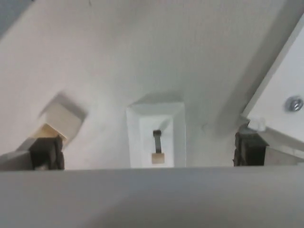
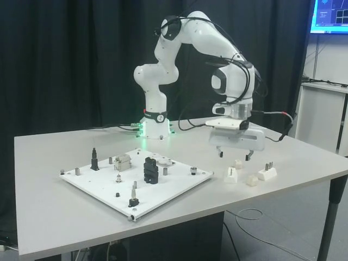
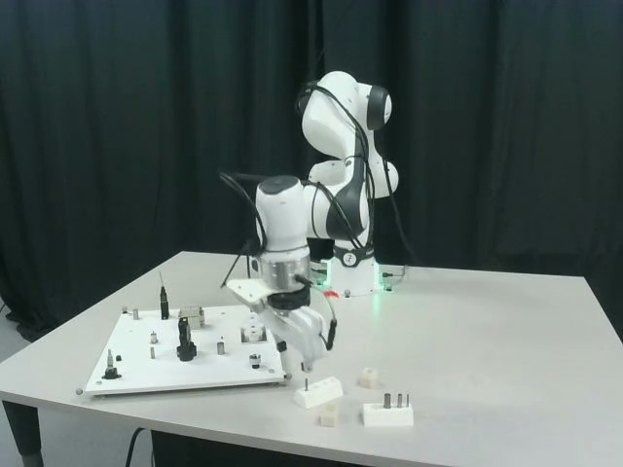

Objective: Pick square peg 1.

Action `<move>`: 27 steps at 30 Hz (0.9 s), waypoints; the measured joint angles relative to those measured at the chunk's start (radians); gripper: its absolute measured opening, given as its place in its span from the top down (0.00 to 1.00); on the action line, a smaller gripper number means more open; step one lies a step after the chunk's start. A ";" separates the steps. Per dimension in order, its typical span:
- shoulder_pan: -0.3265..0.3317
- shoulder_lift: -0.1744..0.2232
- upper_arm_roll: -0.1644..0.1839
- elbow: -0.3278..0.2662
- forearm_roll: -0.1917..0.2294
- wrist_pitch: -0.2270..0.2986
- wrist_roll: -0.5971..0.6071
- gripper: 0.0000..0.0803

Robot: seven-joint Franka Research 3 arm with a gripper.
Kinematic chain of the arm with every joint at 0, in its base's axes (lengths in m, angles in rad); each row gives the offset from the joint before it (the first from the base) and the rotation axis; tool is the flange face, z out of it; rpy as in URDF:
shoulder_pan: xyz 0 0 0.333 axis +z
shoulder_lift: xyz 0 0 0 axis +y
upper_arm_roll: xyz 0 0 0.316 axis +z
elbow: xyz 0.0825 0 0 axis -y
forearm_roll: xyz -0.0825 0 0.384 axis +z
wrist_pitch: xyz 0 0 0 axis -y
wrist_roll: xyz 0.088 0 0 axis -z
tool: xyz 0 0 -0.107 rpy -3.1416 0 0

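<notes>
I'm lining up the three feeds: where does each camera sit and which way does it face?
Wrist view: on the arm's wrist, looking down past both fingertips at the white peg holder.
First room view: off the table's corner, facing the arm's base, white board nearest.
Second room view: across the table, gripper over the holder.
Both room views share arm, board, holders.

Board (image 2: 179,182): on the worktop (image 2: 49,163), before the arm's base (image 2: 155,128).
Peg holders (image 2: 230,175): four small blocks on the worktop just beside the board.
Claw (image 2: 234,155): above the holders.
</notes>
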 joint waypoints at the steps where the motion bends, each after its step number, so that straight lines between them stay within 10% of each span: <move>1: 0.001 0.004 0.003 -0.004 0.001 0.000 0.000 0.00; 27: 0.018 0.050 0.012 -0.084 0.003 0.137 0.001 0.00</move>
